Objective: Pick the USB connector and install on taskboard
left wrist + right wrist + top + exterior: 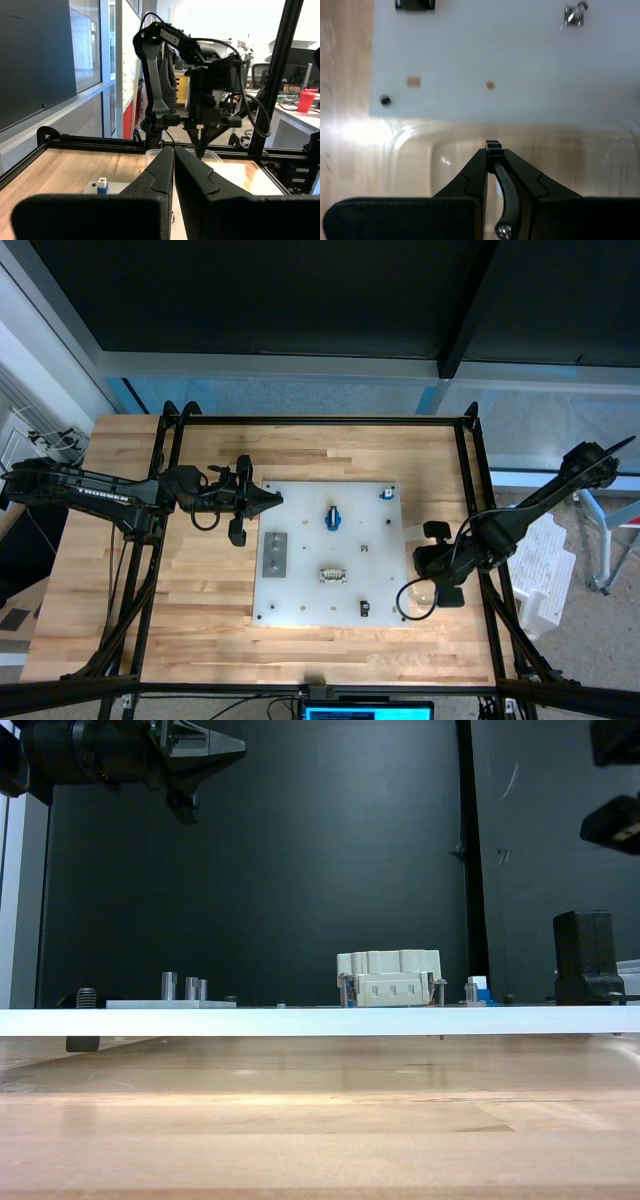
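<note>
Plug [493, 145] first: the little black USB piece sits pinched at the very tips of the right gripper [494, 153]. The fingers are closed hard onto it, so only its end pokes out. It hangs over the clear tray [415, 142], just beside the edge of the white board [520, 55], not yet over the board itself.

I judge it to be nearly weightless and stiff, hard plastic or metal. Weight is therefore no worry, but slipping or twisting in the grip is. Being so much smaller than a finger, it is best held across its flat sides, square to the pads, with the mating end left free. Any tilt would probably jam it at the socket. A thin black curved strip [503, 200] runs back between the fingers, and I cannot tell whether it belongs to the plug or to the gripper.

The left gripper [174, 152] has its fingers pressed together on nothing. It is held high above the left edge of the board and points across at the other arm.

On the board I see a grey block [274, 554], a blue part [333, 518], a silvery many-pin connector [333, 576] and a small black fitting [365, 608] near the front edge.

As for writing, "TROSSEN" reads plainly in white on the right arm [167, 34]. The left arm [108, 497] carries white lettering that looks like the same word. I can read no labels on the board or the plug.
</note>
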`<state>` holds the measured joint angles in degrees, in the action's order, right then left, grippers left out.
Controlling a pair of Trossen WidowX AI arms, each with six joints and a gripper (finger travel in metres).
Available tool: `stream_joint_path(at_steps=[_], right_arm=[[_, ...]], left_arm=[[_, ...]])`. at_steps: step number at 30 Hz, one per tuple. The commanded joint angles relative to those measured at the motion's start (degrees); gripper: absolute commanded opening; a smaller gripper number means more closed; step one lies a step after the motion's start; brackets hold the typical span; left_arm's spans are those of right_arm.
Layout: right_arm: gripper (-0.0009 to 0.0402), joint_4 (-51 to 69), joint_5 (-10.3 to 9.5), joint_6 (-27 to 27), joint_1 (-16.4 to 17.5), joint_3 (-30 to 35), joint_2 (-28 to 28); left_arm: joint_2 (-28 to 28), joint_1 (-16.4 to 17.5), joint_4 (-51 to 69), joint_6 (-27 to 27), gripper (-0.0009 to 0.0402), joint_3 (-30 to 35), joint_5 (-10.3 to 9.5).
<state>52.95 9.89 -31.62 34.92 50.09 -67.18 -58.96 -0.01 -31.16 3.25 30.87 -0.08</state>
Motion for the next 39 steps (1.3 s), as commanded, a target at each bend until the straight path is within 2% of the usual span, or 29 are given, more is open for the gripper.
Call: stream_joint_path(at_steps=[1, 3, 8, 11, 17, 28, 39], right_arm=[[0.0000, 0.20, 0.17, -2.56, 0.17, 3.85, -3.96], [0.0000, 0.26, 1.01, -3.74, 0.46, 6.43, -6.64], [0.0000, 0.48, 1.40, -4.85, 0.66, 12.41, -13.35], [0.0000, 0.42, 2.64, -5.18, 0.74, 15.63, -16.90], [0.0000, 0.46, 2.62, -5.18, 0.76, 21.03, -22.40], [0.0000, 0.37, 2.62, -4.46, 0.50, 27.04, -28.30], [0.0000, -1.14, 2.60, -3.52, -0.57, 29.38, -31.67]], left_arm=[[0.00, 0.00, -0.02, -0.02, 0.0000, 0.00, 0.02], [0.00, 0.00, -0.02, -0.02, 0.0000, 0.00, 0.02], [0.00, 0.02, -0.02, -0.02, 0.0000, 0.00, 0.02], [0.00, 0.02, -0.02, -0.02, 0.0000, 0.00, 0.02], [-0.02, 0.00, -0.02, -0.02, 0.0000, 0.00, 0.02], [0.00, 0.02, -0.02, -0.02, 0.0000, 0.00, 0.02], [0.00, 0.00, -0.02, -0.02, 0.0000, 0.00, 0.02]])
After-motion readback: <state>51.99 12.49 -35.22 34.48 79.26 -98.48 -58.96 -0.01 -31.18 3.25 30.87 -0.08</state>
